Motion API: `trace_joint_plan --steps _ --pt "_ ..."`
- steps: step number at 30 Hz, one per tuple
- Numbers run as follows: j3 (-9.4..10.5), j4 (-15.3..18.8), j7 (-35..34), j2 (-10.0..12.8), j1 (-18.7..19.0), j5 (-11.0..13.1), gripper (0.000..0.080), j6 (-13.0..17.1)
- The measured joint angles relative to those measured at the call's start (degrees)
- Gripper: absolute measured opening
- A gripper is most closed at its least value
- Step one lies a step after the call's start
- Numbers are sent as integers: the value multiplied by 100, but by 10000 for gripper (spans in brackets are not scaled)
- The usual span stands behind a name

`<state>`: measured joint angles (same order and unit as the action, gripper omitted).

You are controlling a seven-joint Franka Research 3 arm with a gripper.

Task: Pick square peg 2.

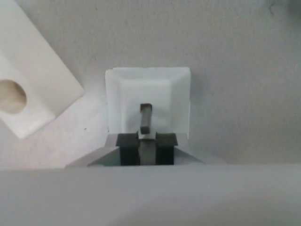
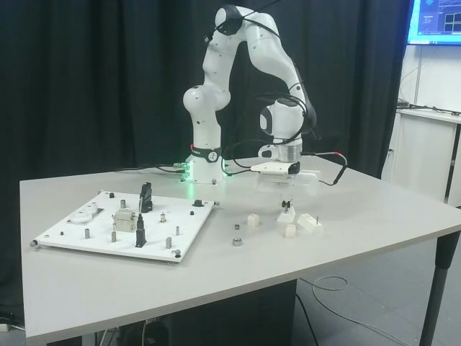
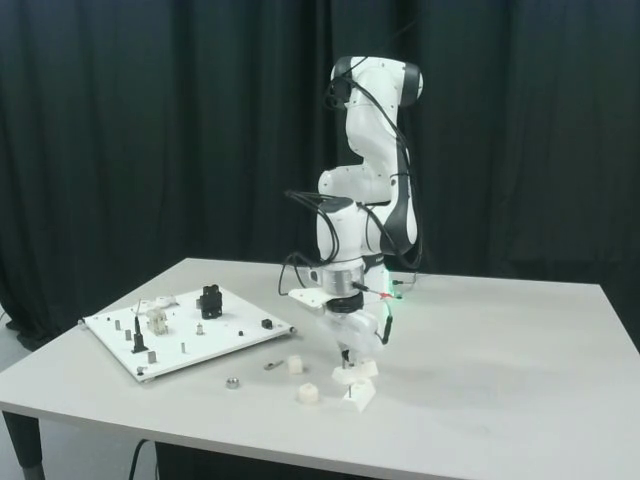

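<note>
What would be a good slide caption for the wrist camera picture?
Seen from the wrist: the gripper shut on a grey square peg standing in its white holder on the grey table.

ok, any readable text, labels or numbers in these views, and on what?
None can be read.
Screen at the edge of the first room view: shows graphics, too small to read.
White board, white blocks, arm: no markings visible.

square peg 2 point(image 1: 145, 118) — grey, upright | in white holder point(image 1: 148, 101) — on table
</note>
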<state>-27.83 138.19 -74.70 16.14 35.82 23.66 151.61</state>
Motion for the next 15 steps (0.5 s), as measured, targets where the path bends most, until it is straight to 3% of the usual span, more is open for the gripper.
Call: trace_joint_plan --steps 15 --pt "-24 -31 0 -175 0 -14 71 4"
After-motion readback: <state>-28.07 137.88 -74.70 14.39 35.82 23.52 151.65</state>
